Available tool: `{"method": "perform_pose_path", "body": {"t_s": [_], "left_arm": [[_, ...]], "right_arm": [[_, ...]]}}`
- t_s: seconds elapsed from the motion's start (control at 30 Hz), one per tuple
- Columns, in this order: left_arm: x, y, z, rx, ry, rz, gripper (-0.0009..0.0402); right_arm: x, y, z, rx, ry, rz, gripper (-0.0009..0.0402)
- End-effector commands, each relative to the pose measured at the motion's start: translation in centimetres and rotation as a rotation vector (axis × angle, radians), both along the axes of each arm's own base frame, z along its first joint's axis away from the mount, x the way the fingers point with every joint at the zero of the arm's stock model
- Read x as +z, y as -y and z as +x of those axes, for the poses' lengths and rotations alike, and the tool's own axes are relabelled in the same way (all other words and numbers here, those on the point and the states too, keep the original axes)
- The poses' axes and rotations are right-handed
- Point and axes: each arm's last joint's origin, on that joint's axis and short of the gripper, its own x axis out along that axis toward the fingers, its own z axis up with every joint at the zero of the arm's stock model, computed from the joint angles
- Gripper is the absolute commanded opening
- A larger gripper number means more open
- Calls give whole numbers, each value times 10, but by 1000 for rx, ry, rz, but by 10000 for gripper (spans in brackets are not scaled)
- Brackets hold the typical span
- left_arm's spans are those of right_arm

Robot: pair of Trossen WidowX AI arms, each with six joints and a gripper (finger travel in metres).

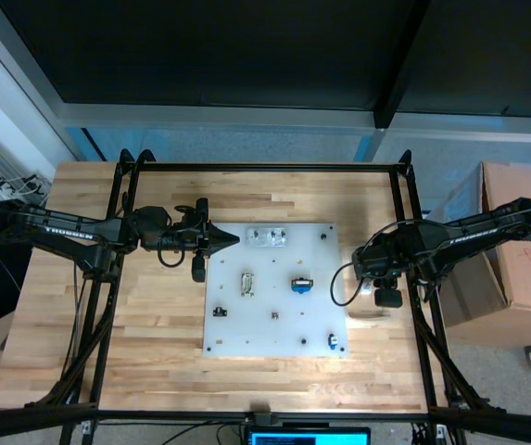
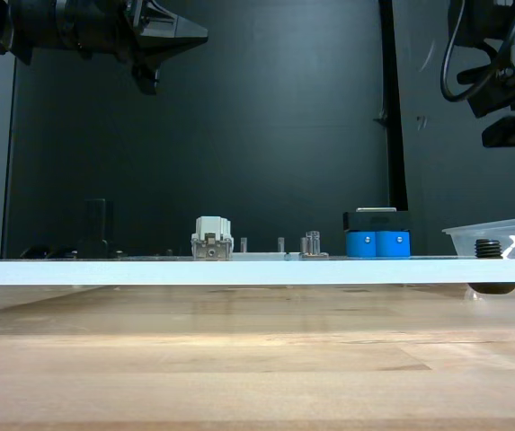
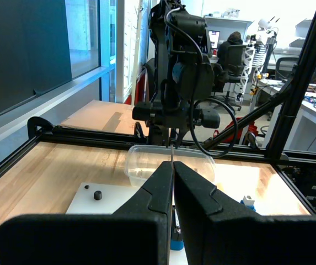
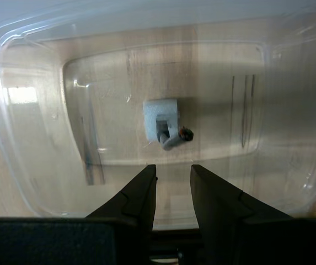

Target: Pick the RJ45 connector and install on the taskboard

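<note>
The RJ45 connector is lying free on the floor of the clear tray, well clear of any seat on the taskboard. It's a pale block with a short grey cable stub. In the right wrist view its long axis runs nearly in line with the claw. The block end points away from the fingertips, and the stub end comes back toward them and kinks off to one side.

The right claw hangs right over that tray, beside the board's right edge. Its fingers are spread with a narrow gap, nothing between them, and they aren't touching the connector.

The left claw sits high over the board's far-left corner, pointing inward. Its fingers are pressed together and hold nothing.

The board lies flat on the worktop, with a blue fitting near its middle.
</note>
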Motion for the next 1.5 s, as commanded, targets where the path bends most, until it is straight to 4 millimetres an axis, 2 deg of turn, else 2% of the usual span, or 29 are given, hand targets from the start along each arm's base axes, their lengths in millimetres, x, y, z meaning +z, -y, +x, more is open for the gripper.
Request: {"method": "perform_pose_path", "body": {"t_s": [0.03, 1.03, 1.5], "left_arm": [[0, 0, 0, 0, 0, 0, 1], [0, 0, 0, 0, 1, 0, 1], [0, 0, 0, 0, 0, 0, 1]], "right_arm": [[-3, 0, 0, 0, 1, -1, 84], [-23, -3, 9, -24, 119, 29, 84], [-40, -4, 11, -40, 69, 11, 84]]}}
